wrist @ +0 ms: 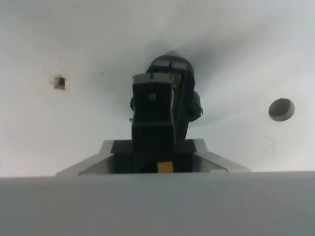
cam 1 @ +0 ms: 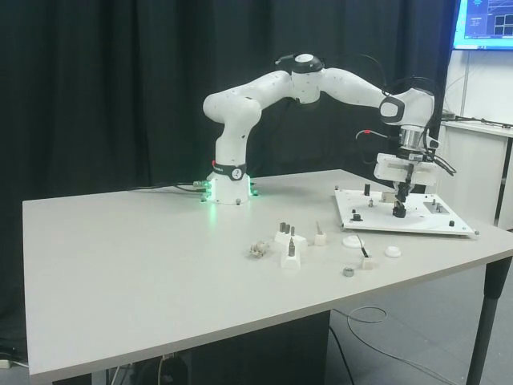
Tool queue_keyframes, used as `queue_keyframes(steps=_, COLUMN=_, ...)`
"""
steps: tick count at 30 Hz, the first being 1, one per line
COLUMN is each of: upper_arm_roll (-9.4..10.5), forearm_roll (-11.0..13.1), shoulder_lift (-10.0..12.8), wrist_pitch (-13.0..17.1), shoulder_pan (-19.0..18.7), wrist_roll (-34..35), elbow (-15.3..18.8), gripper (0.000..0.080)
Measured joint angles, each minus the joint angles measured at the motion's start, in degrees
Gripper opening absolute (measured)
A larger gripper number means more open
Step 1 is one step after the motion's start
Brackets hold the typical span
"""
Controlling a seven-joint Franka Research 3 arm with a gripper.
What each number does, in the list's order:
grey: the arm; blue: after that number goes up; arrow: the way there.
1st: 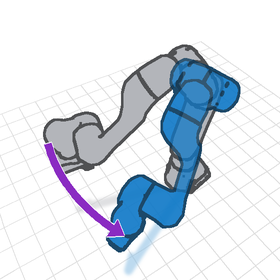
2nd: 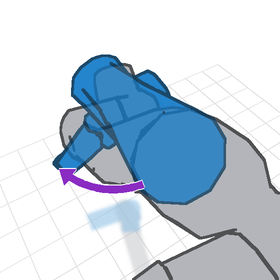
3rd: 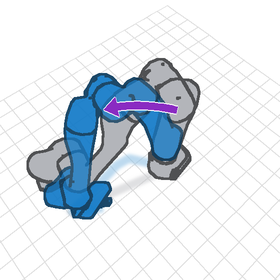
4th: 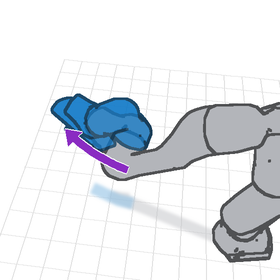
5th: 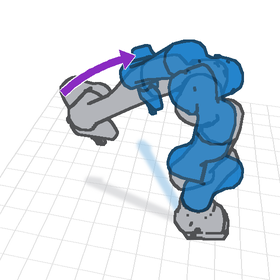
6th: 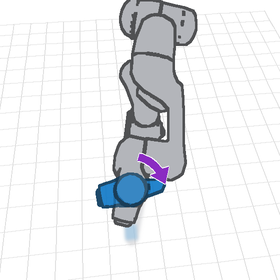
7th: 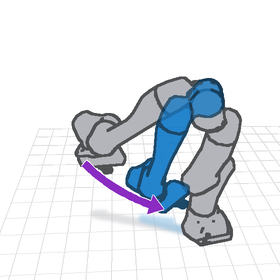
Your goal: Insert D-SUB.
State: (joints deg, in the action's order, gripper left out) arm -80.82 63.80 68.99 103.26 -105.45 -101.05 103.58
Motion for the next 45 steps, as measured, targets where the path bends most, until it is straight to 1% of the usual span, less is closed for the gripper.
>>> queue_keyframes(steps=4, upper_arm_roll=-0.12, forearm_roll=0.0, shoulder_lift=0.0, wrist_pitch=1.0, shoulder_pan=-0.9, wrist_roll=0.2, elbow=0.6, gripper=0.0154)
queue_keyframes(steps=11, upper_arm_roll=-0.61, forearm_roll=0.3, shoulder_lift=0.0, wrist_pitch=1.5, shoulder_pan=-1.8, wrist_roll=2.7, elbow=1.5, gripper=0.0154)
queue_keyframes(steps=20, upper_arm_roll=-0.71, forearm_roll=1.1, shoulder_lift=0.0, wrist_pitch=1.5, shoulder_pan=-1.8, wrist_roll=4.2, elbow=1.6, gripper=0.0154)
queue_keyframes(steps=39, upper_arm_roll=-0.71, forearm_roll=3.0, shoulder_lift=0.0, wrist_pitch=1.6, shoulder_pan=-1.6, wrist_roll=4.5, elbow=2.5, gripper=0.0154)
queue_keyframes(steps=45, upper_arm_roll=-0.71, forearm_roll=3.2, shoulder_lift=0.0, wrist_pitch=1.6, shoulder_pan=-1.5, wrist_roll=4.4, elbow=2.6, gripper=0.0154)
